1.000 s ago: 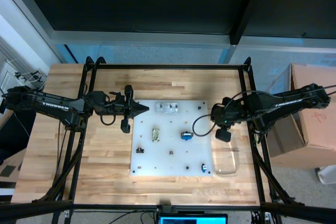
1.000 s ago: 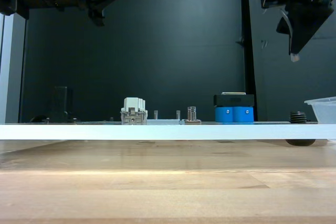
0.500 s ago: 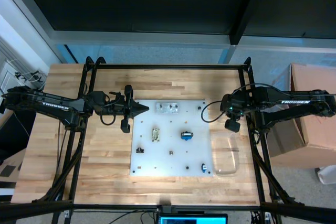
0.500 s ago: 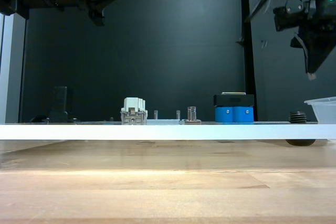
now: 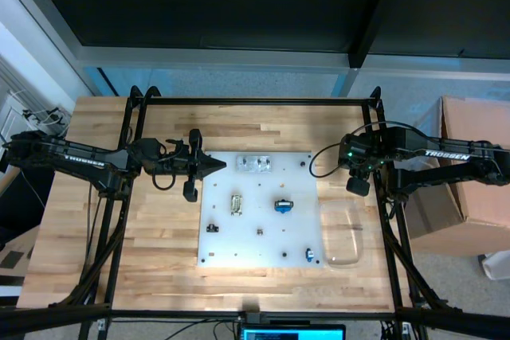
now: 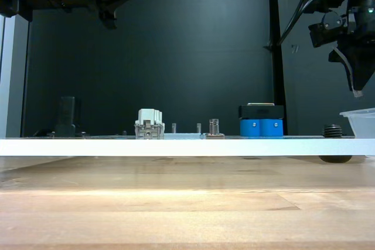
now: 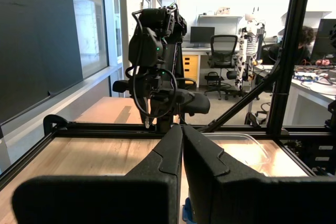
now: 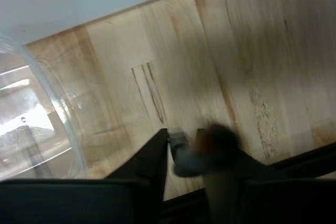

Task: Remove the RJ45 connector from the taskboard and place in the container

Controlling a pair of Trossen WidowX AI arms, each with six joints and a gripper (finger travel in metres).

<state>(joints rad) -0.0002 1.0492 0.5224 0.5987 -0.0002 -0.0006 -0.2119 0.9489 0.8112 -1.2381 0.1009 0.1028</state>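
- We see the connector point(image 8: 178, 139), blurred, pinched at the tip of the right claw point(image 6: 357, 91), clear of the board point(image 5: 247, 244).
- That claw hangs tip-down, high, just past the tub's point(image 5: 343, 236) far rim. The tub lies toward the table's near edge, not under the connector.
- The left claw point(image 7: 182, 129), closed on nothing, hovers high at the board's left edge, well apart.

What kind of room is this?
Probably a robotics lab: left gripper hangs by the task board, right gripper holds an RJ45 connector near the container, office chair and monitor beyond.
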